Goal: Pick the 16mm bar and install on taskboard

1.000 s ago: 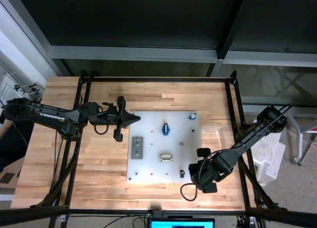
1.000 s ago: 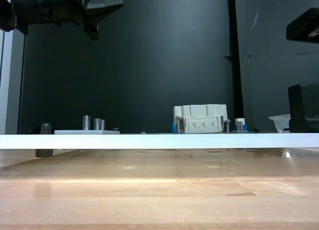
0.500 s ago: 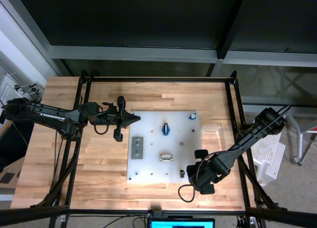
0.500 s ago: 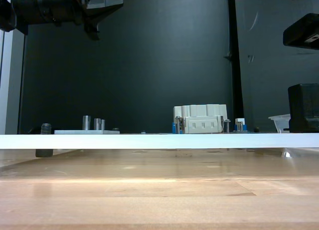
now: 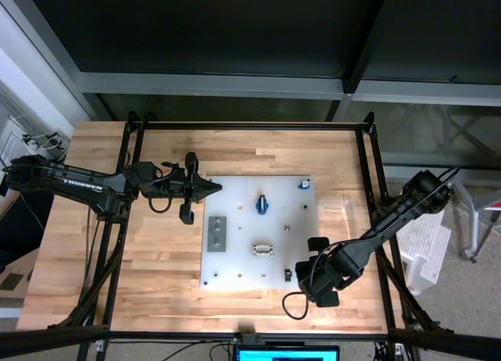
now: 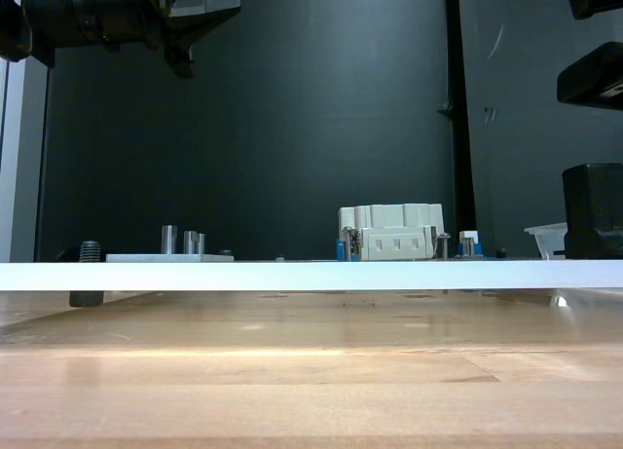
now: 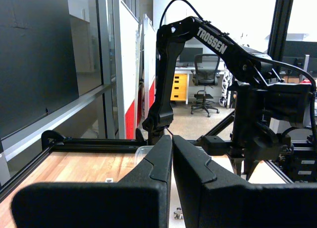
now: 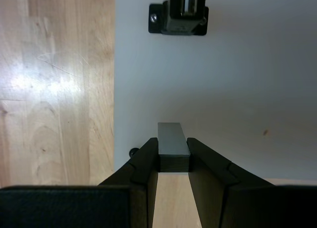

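Over the far left corner of the white flat taskboard, my left tool hangs high above the pale wooden desk. Its two black fingers are pressed together with nothing between them. Further right on the board sit a grey metal block with short upright pegs, a blue knob-like fitting and a beige multi-pin connector. At the board's near right corner, my right tool points down, clamped onto the grey rectangular metal bar. The bar stands out past the fingertips, clear of any seat, above the line where the board's edge meets the desk. A small black bracket is fixed to the board just ahead of it.

I judge the picking done and the carry to the board in hand. Which seat takes this bar I cannot tell from these views. The next move calls for bringing the bar over that seat, squaring it to the opening and lowering it straight, so it does not catch on the rim.
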### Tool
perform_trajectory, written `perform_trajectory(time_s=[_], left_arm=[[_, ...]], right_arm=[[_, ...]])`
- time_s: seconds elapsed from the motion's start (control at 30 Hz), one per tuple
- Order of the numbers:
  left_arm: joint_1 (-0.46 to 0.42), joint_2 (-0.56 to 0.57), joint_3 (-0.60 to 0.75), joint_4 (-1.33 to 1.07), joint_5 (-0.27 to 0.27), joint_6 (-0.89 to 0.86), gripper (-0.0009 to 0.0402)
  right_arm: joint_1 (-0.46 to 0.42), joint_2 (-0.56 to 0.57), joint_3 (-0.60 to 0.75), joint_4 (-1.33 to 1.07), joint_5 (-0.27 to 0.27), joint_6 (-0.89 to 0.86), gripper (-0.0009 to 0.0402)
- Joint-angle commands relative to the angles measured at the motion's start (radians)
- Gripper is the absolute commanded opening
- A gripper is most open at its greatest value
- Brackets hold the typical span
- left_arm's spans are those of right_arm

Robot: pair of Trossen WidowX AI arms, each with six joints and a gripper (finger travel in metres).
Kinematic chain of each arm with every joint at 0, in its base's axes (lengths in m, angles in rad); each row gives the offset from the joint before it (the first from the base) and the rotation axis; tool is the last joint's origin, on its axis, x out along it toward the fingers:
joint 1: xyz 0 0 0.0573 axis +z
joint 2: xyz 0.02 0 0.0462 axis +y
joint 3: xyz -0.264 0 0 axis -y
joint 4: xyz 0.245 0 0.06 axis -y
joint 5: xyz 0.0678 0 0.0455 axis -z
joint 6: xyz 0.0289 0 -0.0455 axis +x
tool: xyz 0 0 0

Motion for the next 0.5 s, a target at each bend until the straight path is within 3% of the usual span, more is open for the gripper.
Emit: perform_trajectory(time_s=[0.03, 0.5], left_arm=[[0.000, 0.000, 0.000, 0.000, 0.000, 0.000, 0.0000], [0.000, 0.000, 0.000, 0.000, 0.000, 0.000, 0.0000]], right_arm=[[-0.001, 0.000, -0.004, 0.004, 0.000, 0.000, 0.0007], [-0.002, 0.000, -0.007, 0.012, 0.000, 0.000, 0.0007]])
